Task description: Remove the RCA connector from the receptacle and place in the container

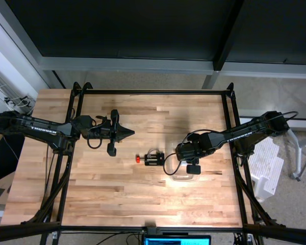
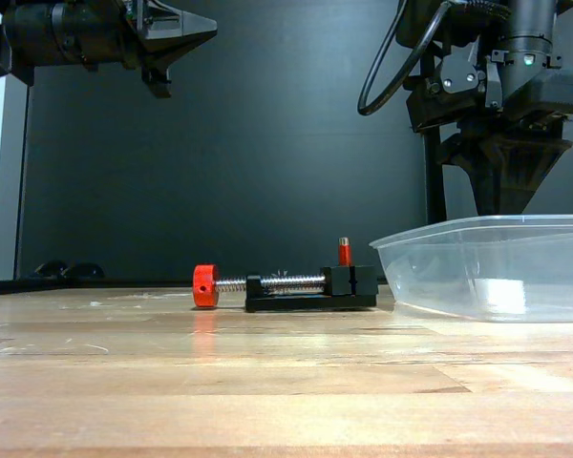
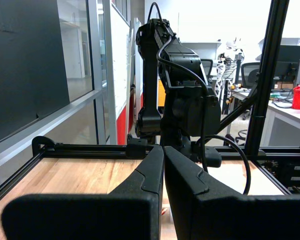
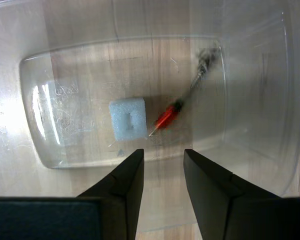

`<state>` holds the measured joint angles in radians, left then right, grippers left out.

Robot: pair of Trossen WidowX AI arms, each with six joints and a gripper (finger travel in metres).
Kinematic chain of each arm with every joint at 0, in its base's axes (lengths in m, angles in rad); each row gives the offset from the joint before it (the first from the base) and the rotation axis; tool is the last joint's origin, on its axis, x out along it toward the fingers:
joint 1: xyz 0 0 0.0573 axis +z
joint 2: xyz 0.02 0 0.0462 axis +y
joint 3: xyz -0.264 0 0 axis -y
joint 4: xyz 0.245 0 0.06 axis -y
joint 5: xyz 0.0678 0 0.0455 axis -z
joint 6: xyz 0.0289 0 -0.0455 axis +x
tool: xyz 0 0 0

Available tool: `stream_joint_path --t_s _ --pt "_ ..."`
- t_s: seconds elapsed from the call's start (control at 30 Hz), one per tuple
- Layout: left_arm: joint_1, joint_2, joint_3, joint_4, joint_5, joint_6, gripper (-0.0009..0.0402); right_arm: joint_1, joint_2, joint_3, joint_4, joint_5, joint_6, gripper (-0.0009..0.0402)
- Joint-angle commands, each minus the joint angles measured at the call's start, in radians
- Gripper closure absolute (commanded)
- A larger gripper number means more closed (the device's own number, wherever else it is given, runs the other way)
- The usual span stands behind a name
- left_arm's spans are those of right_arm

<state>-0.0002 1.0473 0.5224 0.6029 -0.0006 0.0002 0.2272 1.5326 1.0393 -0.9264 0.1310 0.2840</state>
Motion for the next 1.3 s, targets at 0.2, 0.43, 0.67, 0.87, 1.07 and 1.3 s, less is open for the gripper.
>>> stream_joint_path --t_s 0.2,0.43,0.67,0.87,1.07,1.3 --pt "0.0 0.0 0.0 0.0 0.0 0.0 0.0393 0.0 -0.001 0.008 0.0 -0.002 -0.004 0.0265" --pt "0.0 0.0 0.0 0.0 0.0 0.0 0.0393 -0.04 -0.048 0.09 0.007 -0.026 -0.066 0.0284" --pt "0.0 0.0 0.0 0.0 0.0 0.0 0.0393 -0.081 -0.177 0.105 0.198 -0.019 -0.2 0.0325" --pt "0.0 0.0 0.0 0.0 0.0 0.0 0.0393 -0.121 -0.285 0.05 0.433 -0.021 -0.268 0.0376" --pt "0.0 0.0 0.0 0.0 0.0 0.0 0.0393 -0.177 -0.347 -0.027 0.673 -0.058 -0.305 0.0389" --pt "0.0 0.0 0.0 0.0 0.0 0.0 0.0393 -0.229 -0.415 -0.2 1.023 -0.149 -0.32 0.0394"
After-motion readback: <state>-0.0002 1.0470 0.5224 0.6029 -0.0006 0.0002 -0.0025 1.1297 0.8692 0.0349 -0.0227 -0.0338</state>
